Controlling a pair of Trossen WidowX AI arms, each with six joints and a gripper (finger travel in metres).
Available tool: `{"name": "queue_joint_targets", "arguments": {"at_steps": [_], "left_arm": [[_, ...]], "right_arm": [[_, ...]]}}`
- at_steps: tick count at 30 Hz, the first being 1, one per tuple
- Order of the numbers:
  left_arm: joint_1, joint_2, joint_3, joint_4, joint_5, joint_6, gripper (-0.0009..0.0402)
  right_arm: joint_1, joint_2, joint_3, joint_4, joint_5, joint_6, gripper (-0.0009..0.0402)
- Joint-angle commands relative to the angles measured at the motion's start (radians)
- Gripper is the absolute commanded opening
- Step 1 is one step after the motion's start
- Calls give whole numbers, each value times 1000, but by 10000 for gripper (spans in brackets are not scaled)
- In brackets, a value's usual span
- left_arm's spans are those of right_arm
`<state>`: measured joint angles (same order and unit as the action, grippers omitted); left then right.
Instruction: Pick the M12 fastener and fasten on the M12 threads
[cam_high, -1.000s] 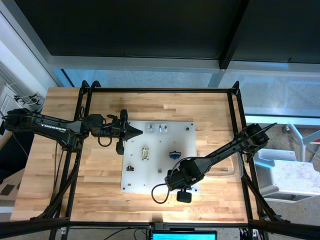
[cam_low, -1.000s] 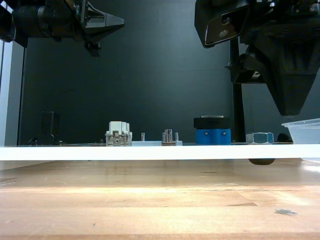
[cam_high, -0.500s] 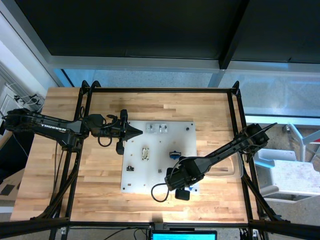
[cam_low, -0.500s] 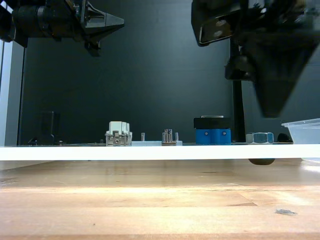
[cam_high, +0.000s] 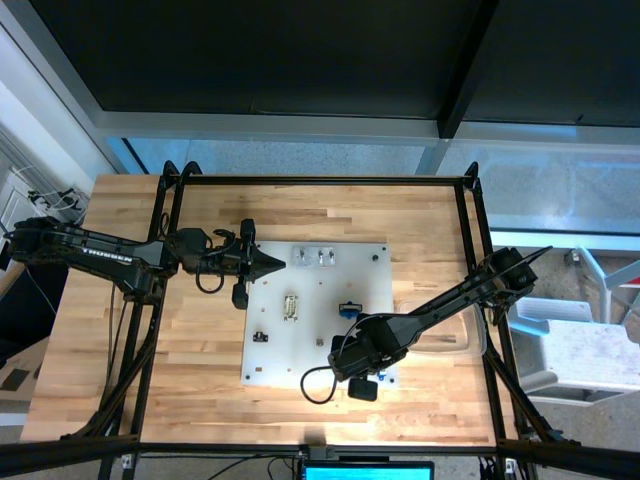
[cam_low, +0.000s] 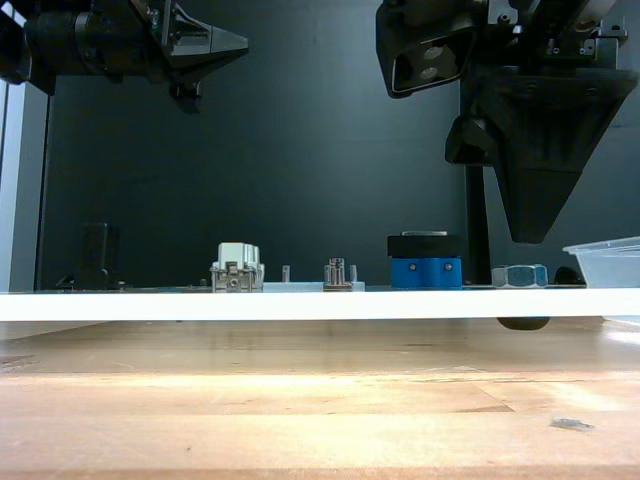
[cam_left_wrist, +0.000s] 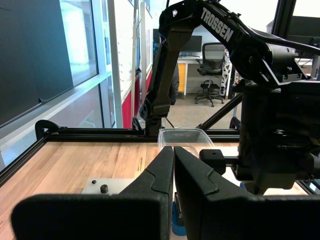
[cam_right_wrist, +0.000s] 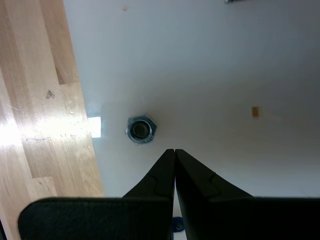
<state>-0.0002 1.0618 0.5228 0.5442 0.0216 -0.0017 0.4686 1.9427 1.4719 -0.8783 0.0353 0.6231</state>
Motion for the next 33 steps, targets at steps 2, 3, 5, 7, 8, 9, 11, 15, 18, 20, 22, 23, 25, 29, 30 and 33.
{"name": "queue_joint_targets", "arguments": {"at_steps": [2,3,5,7,8,9,11,15,18,20,22,23,25,29,30,33], "left_arm": [[0,0,0,0,0,0,0],[0,0,0,0,0,0,0],[0,0,0,0,0,0,0],[0,0,0,0,0,0,0],[0,0,0,0,0,0,0],[0,0,0,0,0,0,0],[0,0,0,0,0,0,0],[0,0,0,0,0,0,0],[0,0,0,0,0,0,0],[0,0,0,0,0,0,0],[0,0,0,0,0,0,0],[0,0,0,0,0,0,0],[0,0,0,0,0,0,0],[0,0,0,0,0,0,0],[0,0,0,0,0,0,0],[0,0,0,0,0,0,0]], "right_arm": [[0,1,-24,33,5,11,0],[1,1,-29,39,12,18,0],[1,1,-36,45,24,21,0],[1,1,-40,54,25,21,0],[1,1,-41,60,25,21,0],[1,1,-42,67,25,20,0],[1,1,-43,82,25,20,0],[0,1,-43,87,25,16,0],[1,1,-46,88,25,16,0],[1,1,-51,88,25,16,0],[1,1,-58,89,25,20,0],[1,1,-63,92,24,24,0],[1,1,-75,107,23,28,0],[3,1,-76,123,12,32,0],[4,0,-76,131,7,32,0],[3,0,-76,160,-32,32,0]]}}
